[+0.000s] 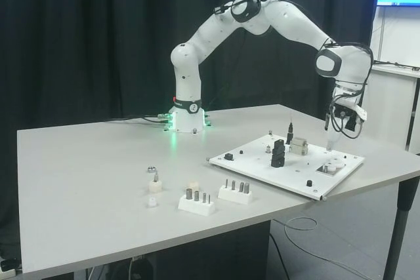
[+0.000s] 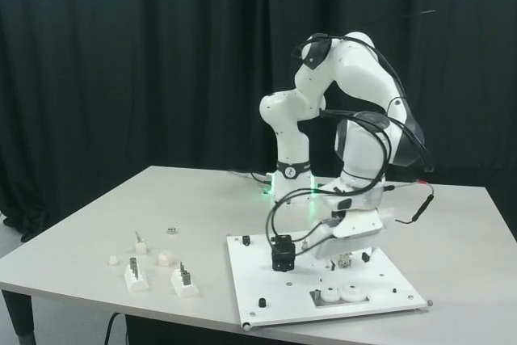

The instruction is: Pick small gear.

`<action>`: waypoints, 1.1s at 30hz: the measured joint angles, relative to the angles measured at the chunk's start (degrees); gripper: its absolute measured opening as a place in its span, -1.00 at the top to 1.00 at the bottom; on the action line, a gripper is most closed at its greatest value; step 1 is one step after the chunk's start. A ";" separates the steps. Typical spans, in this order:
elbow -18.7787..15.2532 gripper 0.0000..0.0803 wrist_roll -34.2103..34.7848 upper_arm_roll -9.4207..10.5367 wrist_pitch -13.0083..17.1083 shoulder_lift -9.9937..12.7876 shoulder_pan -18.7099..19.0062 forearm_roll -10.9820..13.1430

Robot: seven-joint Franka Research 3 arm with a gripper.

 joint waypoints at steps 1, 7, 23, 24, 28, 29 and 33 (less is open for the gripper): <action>0.09 -0.99 0.49 -0.10 0.21 0.00 -0.17 -0.17; 0.72 -0.99 1.48 -1.15 1.89 0.00 -1.85 -0.95; 3.62 -0.99 1.41 -2.58 4.21 0.00 -11.71 -5.22; 3.86 -0.99 1.05 -2.57 4.27 0.00 -12.51 -5.51; 4.92 -0.99 -2.06 -2.39 4.32 0.00 -15.90 -6.34; 5.15 -0.99 -3.00 -2.31 4.32 0.00 -16.72 -6.53; 6.07 -0.99 -7.46 -1.66 4.32 -0.01 -20.37 -7.25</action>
